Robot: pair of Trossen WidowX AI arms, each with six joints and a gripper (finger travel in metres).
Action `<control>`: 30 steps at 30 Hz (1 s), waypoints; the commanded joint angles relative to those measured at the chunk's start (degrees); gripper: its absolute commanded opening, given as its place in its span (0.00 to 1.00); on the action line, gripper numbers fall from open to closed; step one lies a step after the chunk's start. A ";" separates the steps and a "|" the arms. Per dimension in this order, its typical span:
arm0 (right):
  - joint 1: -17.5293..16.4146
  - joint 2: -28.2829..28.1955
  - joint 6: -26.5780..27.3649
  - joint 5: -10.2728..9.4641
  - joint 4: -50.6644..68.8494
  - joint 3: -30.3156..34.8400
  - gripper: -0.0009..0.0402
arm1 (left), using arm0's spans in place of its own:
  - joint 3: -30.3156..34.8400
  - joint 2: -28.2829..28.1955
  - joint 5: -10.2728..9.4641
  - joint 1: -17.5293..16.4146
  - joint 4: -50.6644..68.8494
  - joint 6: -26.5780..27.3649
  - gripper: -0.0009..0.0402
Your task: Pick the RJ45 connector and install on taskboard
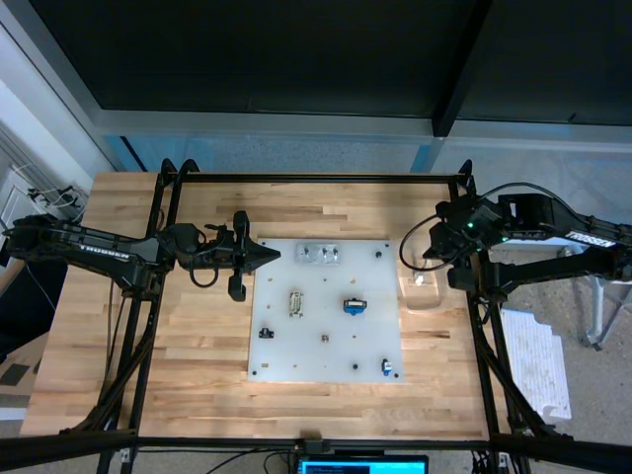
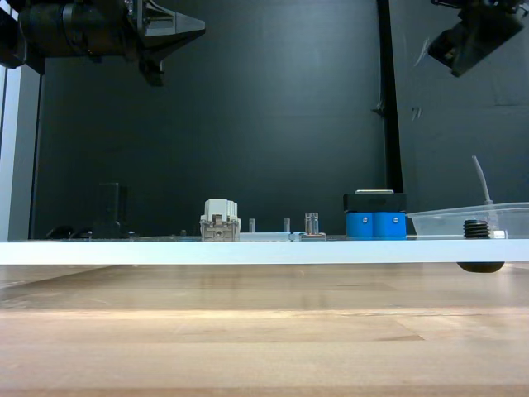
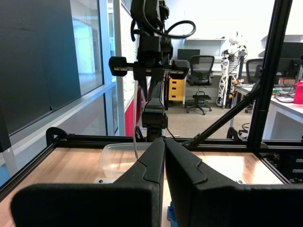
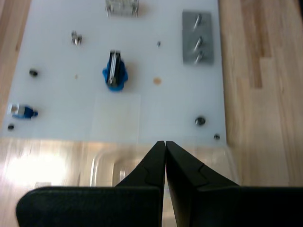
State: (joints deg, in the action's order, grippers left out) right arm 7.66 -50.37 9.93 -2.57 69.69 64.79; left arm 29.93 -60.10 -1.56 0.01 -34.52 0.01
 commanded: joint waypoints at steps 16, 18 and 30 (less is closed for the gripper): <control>12.76 -0.79 10.97 -0.44 11.13 -0.90 0.02 | 0.02 0.00 0.02 0.00 0.00 0.00 0.02; 12.76 -0.98 11.80 -0.46 11.10 -1.29 0.02 | 0.02 -0.02 0.02 -0.02 0.00 0.00 0.02; 15.78 -2.58 13.16 -0.48 10.71 -7.10 0.12 | 0.02 -0.02 0.02 0.00 0.00 -0.02 0.02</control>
